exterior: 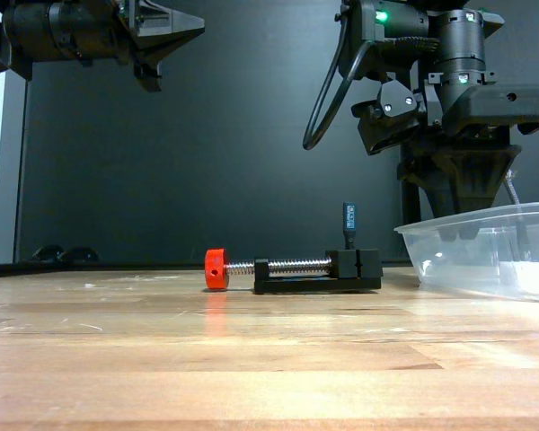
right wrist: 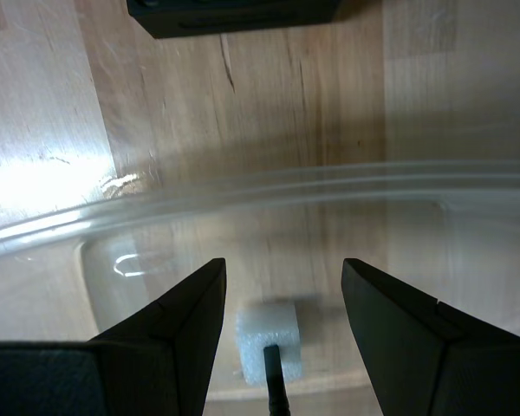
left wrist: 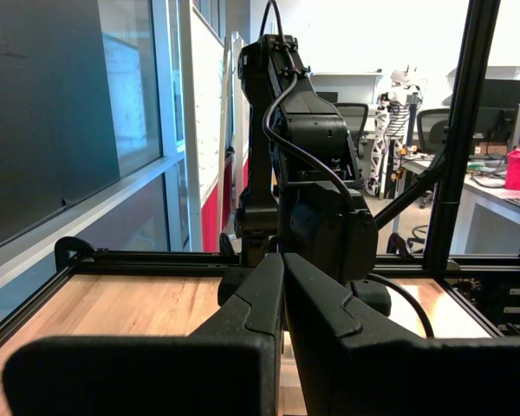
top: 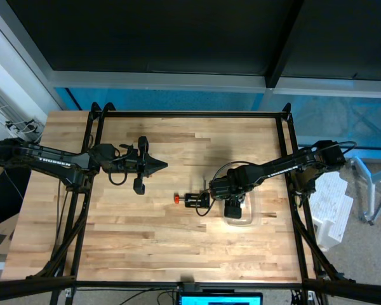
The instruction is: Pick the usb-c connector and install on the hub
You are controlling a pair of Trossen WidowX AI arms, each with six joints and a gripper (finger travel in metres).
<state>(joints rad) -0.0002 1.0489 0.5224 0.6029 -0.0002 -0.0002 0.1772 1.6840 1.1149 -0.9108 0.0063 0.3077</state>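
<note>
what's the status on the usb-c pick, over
Right end effector open above the usb-c connector in the tray, not gripped. Left end effector shut, parked high at left. Hub beside tray, unobstructed.

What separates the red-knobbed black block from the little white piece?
Right wrist view: bare wood, then the clear tray's wall. The open right hand hovers above the piece; the shut left hand hangs far left.

I work in a robotics lab inside an open office: my wooden tabletop (top: pixel 146 235) has a black metal frame (top: pixel 190 114) around it, and beyond it I see glass walls (left wrist: pixel 130 95), office chairs (left wrist: pixel 354 117) and desks (left wrist: pixel 503 186) with monitors (left wrist: pixel 511 100).
</note>
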